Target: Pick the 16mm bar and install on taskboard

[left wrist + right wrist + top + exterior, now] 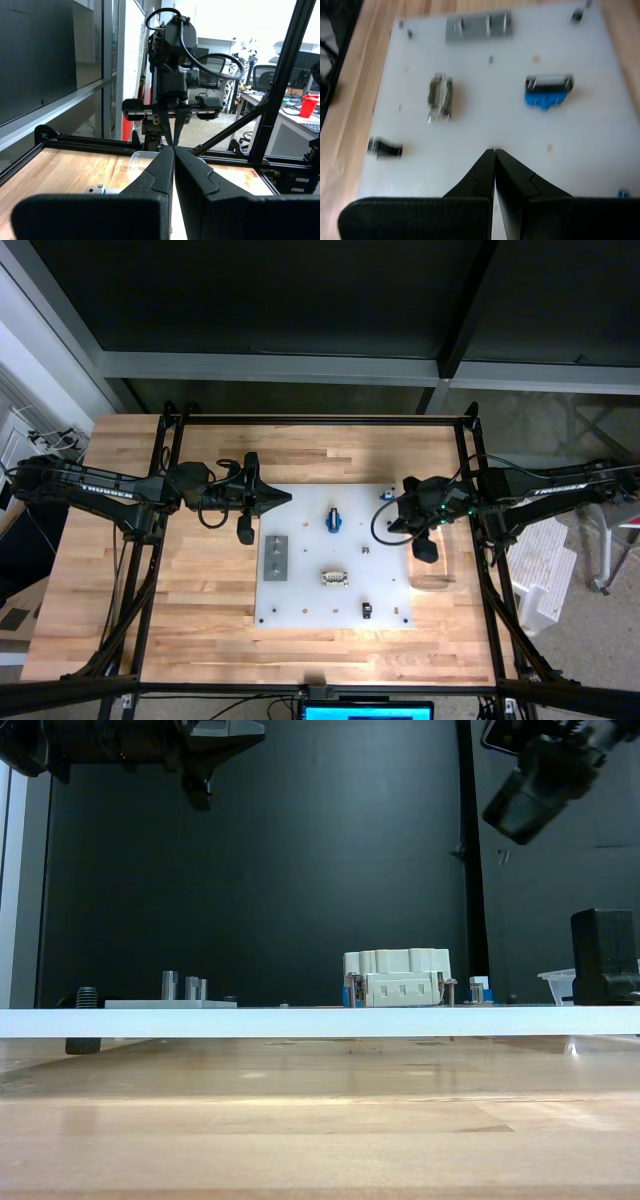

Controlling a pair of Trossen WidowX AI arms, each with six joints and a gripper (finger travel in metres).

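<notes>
Position of the 16mm bar cannot be made out in any view, while the left gripper is seen pressed together, empty, raised over the task board's far-left edge, and the right gripper, likewise closed on nothing, is held above its right side.

It was a robotics lab: a wooden table inside a black metal frame, a monitor at the high view's bottom edge, office chairs and cluttered desks beyond.
</notes>
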